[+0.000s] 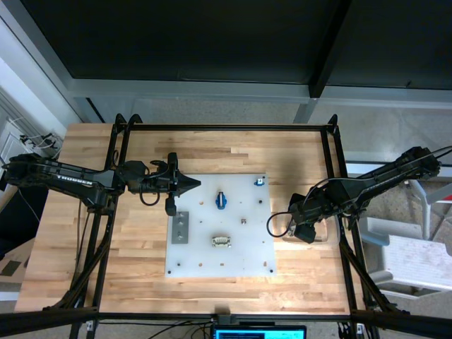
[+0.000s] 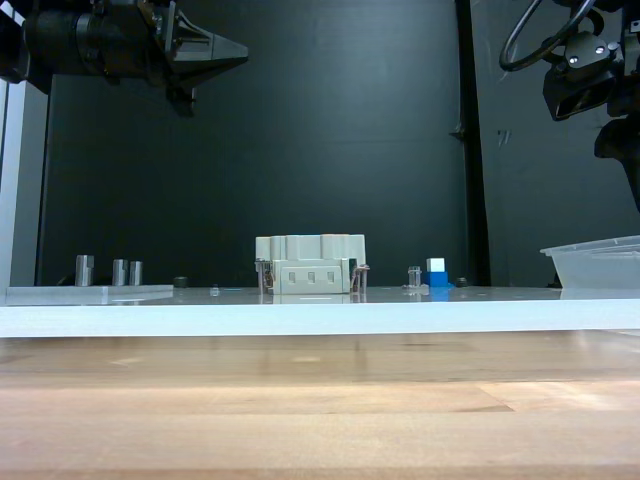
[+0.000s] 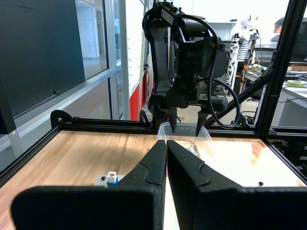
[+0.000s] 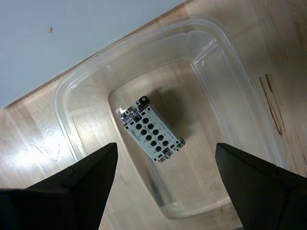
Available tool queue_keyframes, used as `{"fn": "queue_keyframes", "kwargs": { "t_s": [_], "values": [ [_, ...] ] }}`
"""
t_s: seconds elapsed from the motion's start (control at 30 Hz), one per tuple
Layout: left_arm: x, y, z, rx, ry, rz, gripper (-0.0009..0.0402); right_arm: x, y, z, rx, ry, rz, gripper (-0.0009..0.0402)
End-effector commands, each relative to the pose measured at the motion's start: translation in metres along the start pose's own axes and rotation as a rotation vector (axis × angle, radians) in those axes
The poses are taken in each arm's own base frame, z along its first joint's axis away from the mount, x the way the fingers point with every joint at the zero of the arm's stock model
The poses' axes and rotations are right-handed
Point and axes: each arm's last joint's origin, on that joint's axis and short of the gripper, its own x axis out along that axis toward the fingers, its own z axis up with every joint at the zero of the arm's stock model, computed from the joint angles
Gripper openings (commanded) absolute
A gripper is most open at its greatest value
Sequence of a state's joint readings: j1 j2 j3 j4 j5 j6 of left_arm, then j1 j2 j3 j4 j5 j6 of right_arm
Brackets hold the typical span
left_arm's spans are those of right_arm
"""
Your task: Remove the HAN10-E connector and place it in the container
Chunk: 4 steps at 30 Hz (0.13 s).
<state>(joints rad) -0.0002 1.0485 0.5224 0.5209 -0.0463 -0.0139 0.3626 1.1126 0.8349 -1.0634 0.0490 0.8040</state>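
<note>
Right gripper (image 4: pixel 165 144) wide over container (image 4: pixel 85 111) on wood table (image 1: pixel 81 212); left gripper (image 1: pixel 198 183) closed above board (image 1: pixel 236 256)

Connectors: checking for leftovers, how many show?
2 connectors: one in the container under the open right gripper, one on the white board; shut left gripper above its far-left corner.

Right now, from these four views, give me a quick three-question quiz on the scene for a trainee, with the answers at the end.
1. True or false: the HAN10-E connector lies inside the container.
2. The right gripper hangs open over: A. the blue piece; B. the container; C. the grey plate.
3. Fill in: the left gripper, held above the far left part of the white board, has its fingers ____ (open or shut).

Key: 1 true; 2 B; 3 shut.
</note>
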Motion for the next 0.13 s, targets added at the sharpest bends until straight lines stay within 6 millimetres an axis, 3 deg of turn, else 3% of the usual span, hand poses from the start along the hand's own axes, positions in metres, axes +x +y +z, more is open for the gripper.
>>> {"fn": "queue_keyframes", "kwargs": {
  "t_s": [0.03, 0.13],
  "values": [
    [0.0001, 0.0001, 0.0001, 0.000, 0.000, 0.000, 0.0000, 0.0001, 0.0001, 0.0000, 0.000, 0.000, 0.000, 0.0287],
    [0.0001, 0.0001, 0.0001, 0.000, 0.000, 0.000, 0.0000, 0.0001, 0.0000, 0.0001, 0.000, 0.000, 0.000, 0.0287]
  ]
}}
